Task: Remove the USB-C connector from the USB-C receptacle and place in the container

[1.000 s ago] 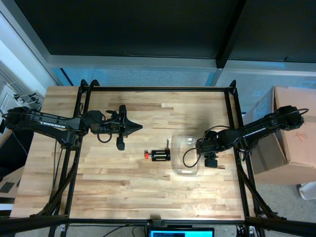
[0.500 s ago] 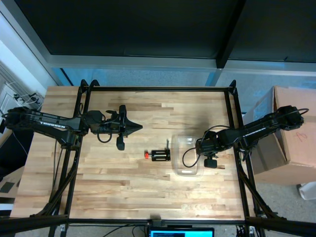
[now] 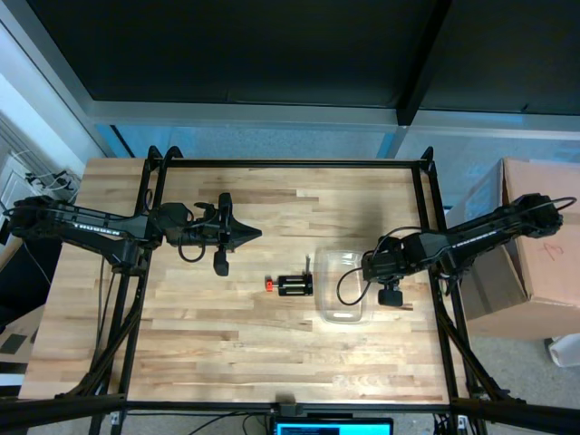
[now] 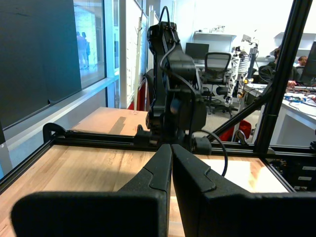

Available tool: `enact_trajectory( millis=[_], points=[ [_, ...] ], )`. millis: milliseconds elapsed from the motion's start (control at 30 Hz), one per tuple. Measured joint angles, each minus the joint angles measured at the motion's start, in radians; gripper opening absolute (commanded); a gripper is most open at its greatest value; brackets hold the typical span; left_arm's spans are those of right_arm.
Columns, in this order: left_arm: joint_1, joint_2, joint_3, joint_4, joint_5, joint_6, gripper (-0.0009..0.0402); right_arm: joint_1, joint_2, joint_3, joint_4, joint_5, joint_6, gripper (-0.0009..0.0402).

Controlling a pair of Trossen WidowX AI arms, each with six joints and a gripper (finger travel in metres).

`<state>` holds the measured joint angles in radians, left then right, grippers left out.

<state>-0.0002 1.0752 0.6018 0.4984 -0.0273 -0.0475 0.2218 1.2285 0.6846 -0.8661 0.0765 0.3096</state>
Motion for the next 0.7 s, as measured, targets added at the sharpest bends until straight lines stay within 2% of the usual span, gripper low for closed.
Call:
enact_trajectory(
  millis=[267,500,700],
  points=[
    [0.0,0.0,0.0,0.0,0.0,0.0,0.0,0.0,-0.011,0.214,-0.225,0.001,0.023,0.0],
    [0.0,0.0,0.0,0.0,0.0,0.0,0.0,0.0,0.029,0.387,-0.299,0.001,0.023,0.0],
    [0.0,0.0,0.0,0.0,0.0,0.0,0.0,0.0,0.067,0.392,-0.315,0.001,0.038,0.001]
  ],
)
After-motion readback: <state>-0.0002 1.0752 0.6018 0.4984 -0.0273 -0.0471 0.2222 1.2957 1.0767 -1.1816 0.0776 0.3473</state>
